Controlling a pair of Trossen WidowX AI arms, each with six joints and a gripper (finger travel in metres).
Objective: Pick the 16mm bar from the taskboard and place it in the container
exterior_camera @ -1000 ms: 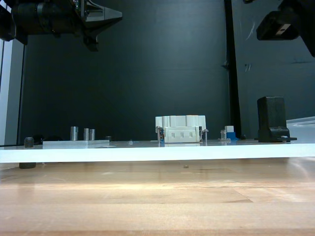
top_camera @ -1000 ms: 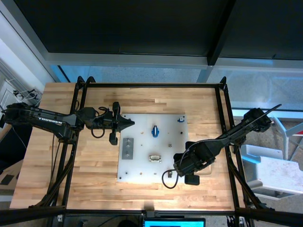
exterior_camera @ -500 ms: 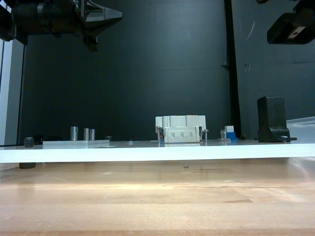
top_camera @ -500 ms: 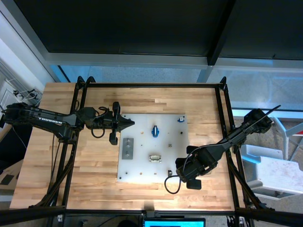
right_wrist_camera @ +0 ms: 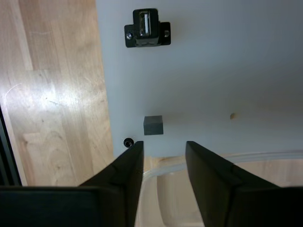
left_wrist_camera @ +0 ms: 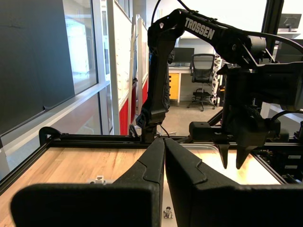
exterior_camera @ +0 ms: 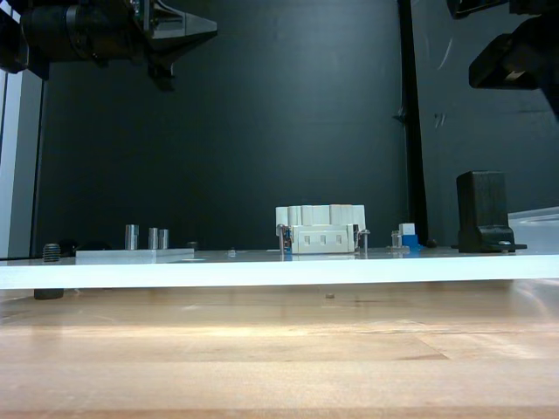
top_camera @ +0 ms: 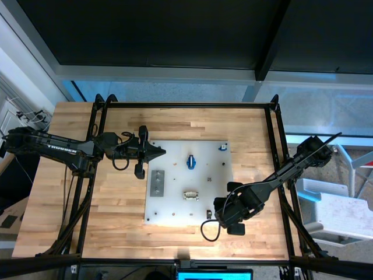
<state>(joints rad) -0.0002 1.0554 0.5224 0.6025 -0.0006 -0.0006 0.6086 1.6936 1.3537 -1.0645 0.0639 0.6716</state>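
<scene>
1. Your left gripper (top_camera: 161,151) hangs high over the far left corner of the taskboard (top_camera: 175,204). Its two fingers are pressed together with nothing between them.
2. Your right gripper (right_wrist_camera: 161,145) points down over the board's near right corner. Its fingers are spread apart and empty.
3. The 16mm bar (right_wrist_camera: 153,125) shows as a small grey square end set in the white board. It sits just beyond the spread fingertips and touches neither.
4. A black connector (right_wrist_camera: 145,33) sits farther along the board from the bar. A dark screw head (right_wrist_camera: 128,142) marks the corner just beside the bar.
5. The container (right_wrist_camera: 227,156), clear plastic, lies on the wooden table (top_camera: 116,233) just beside the board's edge. Its rounded rim passes under the right gripper's fingers.
6. The grey block (top_camera: 157,182) and the blue part (top_camera: 190,161) are well apart from the right gripper.
</scene>
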